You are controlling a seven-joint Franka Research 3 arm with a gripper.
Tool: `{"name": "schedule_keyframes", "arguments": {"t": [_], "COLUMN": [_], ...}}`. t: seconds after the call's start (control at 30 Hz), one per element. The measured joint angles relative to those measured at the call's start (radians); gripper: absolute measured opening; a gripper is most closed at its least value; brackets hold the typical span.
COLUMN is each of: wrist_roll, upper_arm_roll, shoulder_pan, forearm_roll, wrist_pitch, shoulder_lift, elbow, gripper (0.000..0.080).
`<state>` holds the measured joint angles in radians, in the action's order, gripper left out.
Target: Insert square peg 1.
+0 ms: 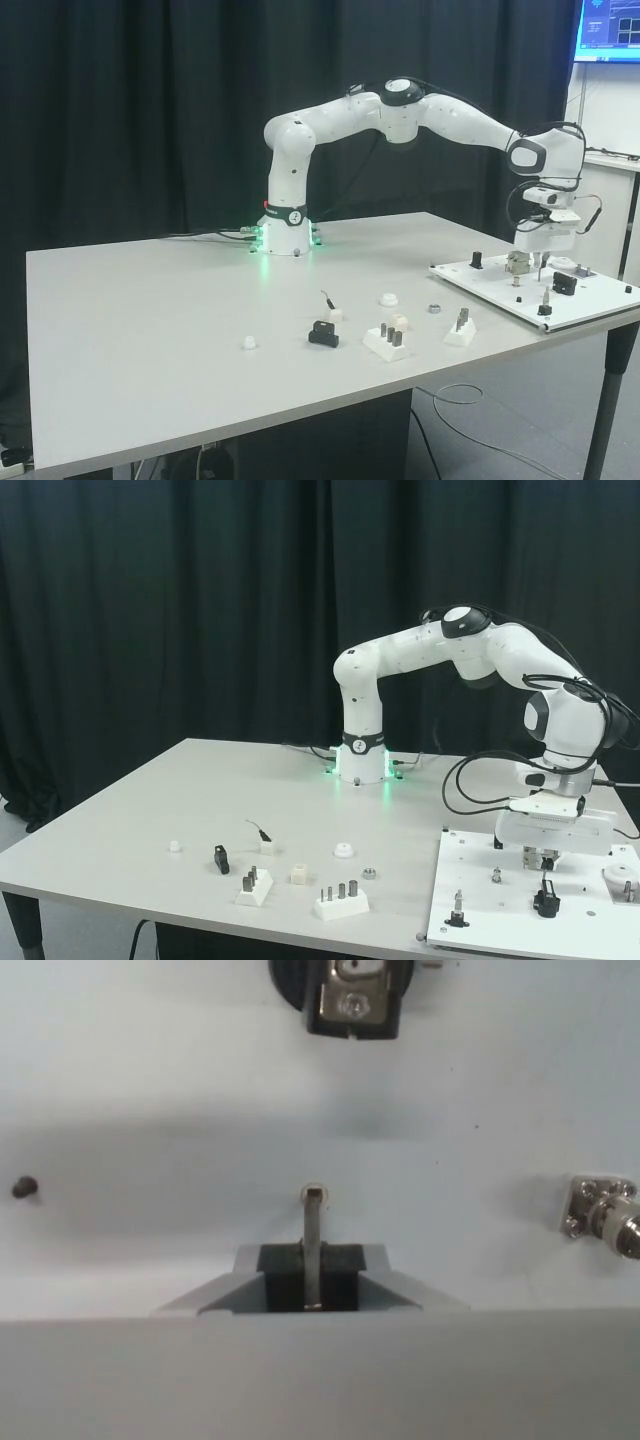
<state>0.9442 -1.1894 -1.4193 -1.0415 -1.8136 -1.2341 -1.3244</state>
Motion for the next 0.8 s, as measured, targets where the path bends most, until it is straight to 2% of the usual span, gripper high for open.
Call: {"name": "schedule_keyframes", "arguments": {"t": [0.3,0.5,0.8], "wrist_roll": [-0.072,-0.078,0.008], "upper_arm_roll": [0.0,-0.001,-0.001], "shoulder_pan": [0.001,0.001,0.01], "forearm_roll": [0.001,0.004,0.004], "wrist_pitch": [0.001,0.005,0.007], "shoulder_lift": [0.0,0.0,0.0], "elbow": [0.0,0.0,0.0], "gripper": [0.0029,0.0029,0.0029]}}
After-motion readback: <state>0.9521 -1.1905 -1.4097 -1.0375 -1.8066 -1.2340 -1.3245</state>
